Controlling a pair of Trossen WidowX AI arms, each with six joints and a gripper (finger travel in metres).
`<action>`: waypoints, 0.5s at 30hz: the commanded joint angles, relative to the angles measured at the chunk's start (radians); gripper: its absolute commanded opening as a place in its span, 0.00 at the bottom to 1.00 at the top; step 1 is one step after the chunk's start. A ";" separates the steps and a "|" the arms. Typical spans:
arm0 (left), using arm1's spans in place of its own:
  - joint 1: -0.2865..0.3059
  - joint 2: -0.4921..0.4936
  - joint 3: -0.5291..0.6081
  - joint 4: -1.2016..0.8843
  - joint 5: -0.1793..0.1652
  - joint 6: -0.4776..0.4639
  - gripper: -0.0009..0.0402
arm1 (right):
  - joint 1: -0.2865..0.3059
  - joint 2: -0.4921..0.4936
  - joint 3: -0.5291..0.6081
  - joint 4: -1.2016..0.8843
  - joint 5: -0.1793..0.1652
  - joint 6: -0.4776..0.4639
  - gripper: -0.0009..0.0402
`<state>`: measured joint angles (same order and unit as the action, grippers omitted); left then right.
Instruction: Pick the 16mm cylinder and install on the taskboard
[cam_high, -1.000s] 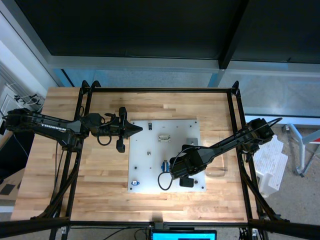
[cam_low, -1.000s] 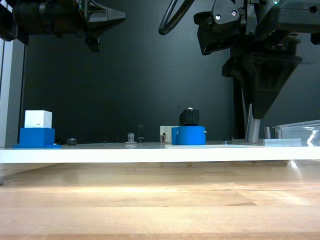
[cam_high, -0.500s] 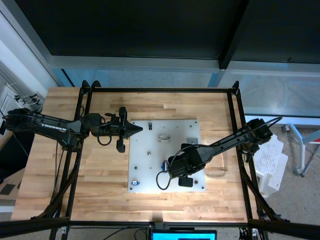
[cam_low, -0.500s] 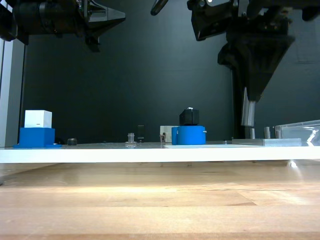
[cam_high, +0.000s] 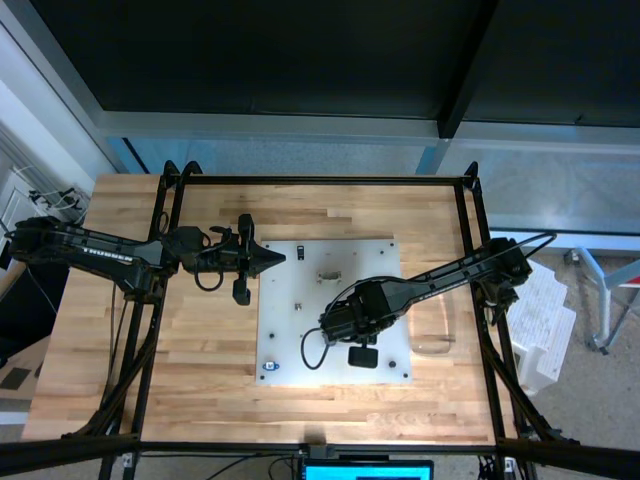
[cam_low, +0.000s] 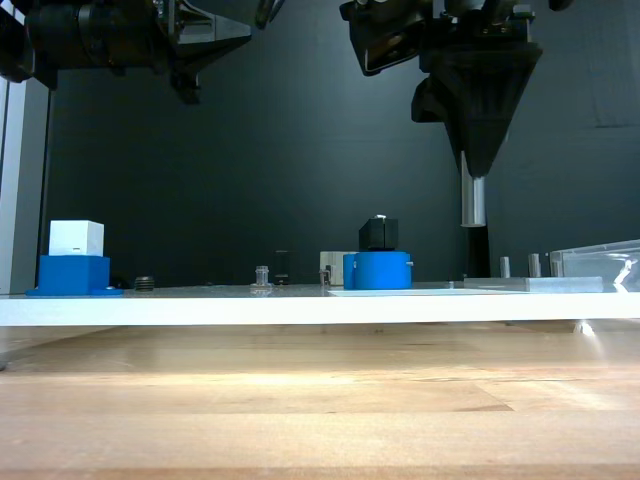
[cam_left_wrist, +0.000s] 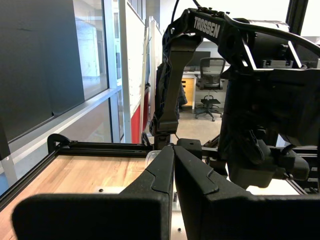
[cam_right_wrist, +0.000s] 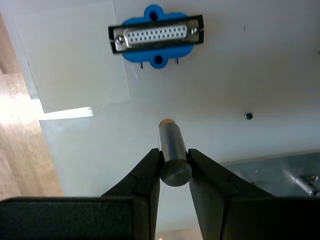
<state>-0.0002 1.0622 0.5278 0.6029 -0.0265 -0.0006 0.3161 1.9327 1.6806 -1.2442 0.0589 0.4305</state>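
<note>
1. The right gripper (cam_low: 472, 172) hangs above the taskboard (cam_high: 285, 335), its fingers (cam_right_wrist: 146, 172) pinched tight on the 16mm cylinder (cam_low: 473, 202), which points straight down with clear air between its lower end and the white plate.
2. In the right wrist view, bare board lies under the peg; a blue connector (cam_right_wrist: 156, 36) sits well apart from it, and a small dark hole (cam_right_wrist: 248, 116) lies off to one side.
3. The left gripper (cam_left_wrist: 174, 155) hovers over the table just beside the board's left edge, well apart from the other arm, its fingers pressed together with nothing between them.
4. A clear tray (cam_high: 440, 335) lies just beside the board's right edge; its contents cannot be made out.
5. A grey metal plate (cam_right_wrist: 270, 167) carries small upright pegs (cam_low: 533, 264).
6. On the board, the low view shows a round blue fitting (cam_low: 378, 270) near the middle and a white cube (cam_low: 76, 238) on a blue base at the left.
7. The board rests on a pale wooden table (cam_high: 180, 340) ringed by a black frame (cam_high: 320, 181); a dark panel backs the scene.
</note>
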 joint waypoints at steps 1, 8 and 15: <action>0.000 0.000 0.000 0.000 0.000 0.000 0.02 | -0.002 0.007 0.011 -0.008 0.000 -0.003 0.04; 0.000 0.000 0.000 0.000 0.000 0.000 0.02 | -0.002 0.007 -0.003 -0.008 -0.001 -0.001 0.04; 0.000 0.000 0.000 0.000 0.000 0.000 0.02 | -0.001 0.046 -0.006 -0.001 -0.007 -0.001 0.04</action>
<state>-0.0002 1.0618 0.5282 0.6022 -0.0265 -0.0006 0.3145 1.9724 1.6745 -1.2472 0.0494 0.4286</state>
